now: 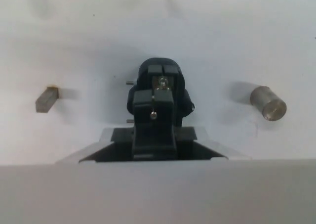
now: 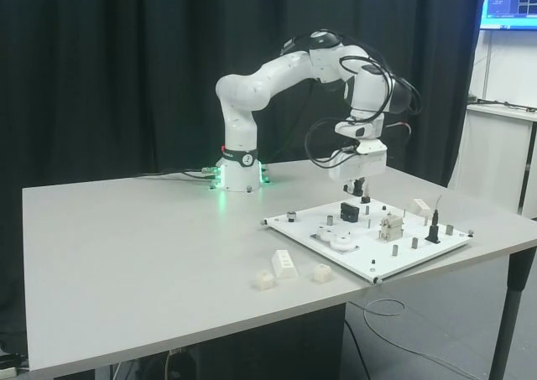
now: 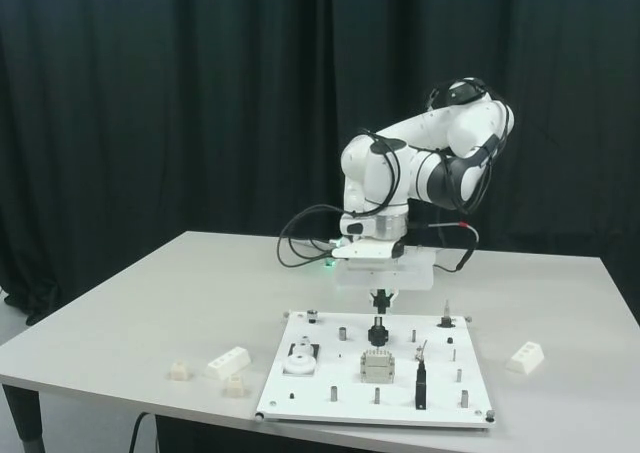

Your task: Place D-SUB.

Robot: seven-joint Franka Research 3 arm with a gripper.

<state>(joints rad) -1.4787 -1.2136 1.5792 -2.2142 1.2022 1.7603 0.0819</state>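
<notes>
1. My gripper (image 1: 154, 99) hung just above the white board (image 3: 330, 398), my fingers closed on the black D-SUB (image 1: 159, 93).
2. The D-SUB sat at the board's middle, touching or nearly so; I could not tell which.
3. I judged placing nearly done; next came opening and lifting straight up.

Arm (image 2: 277, 74): white, glossy, rounded shell segments with black bands at the joints. Base (image 2: 237, 172): a white pedestal bolted on the grey table (image 2: 126, 229), with a black collar and green lights glowing around its foot. Cabling: black cables (image 2: 323, 141) hang in loops from the forearm to the wrist; more black cable lies behind the base. Wrist: a white boxy block. Hand (image 1: 157, 98): black, blocky fingers, one finger (image 1: 154, 120) carrying a small metal screw head.
</notes>
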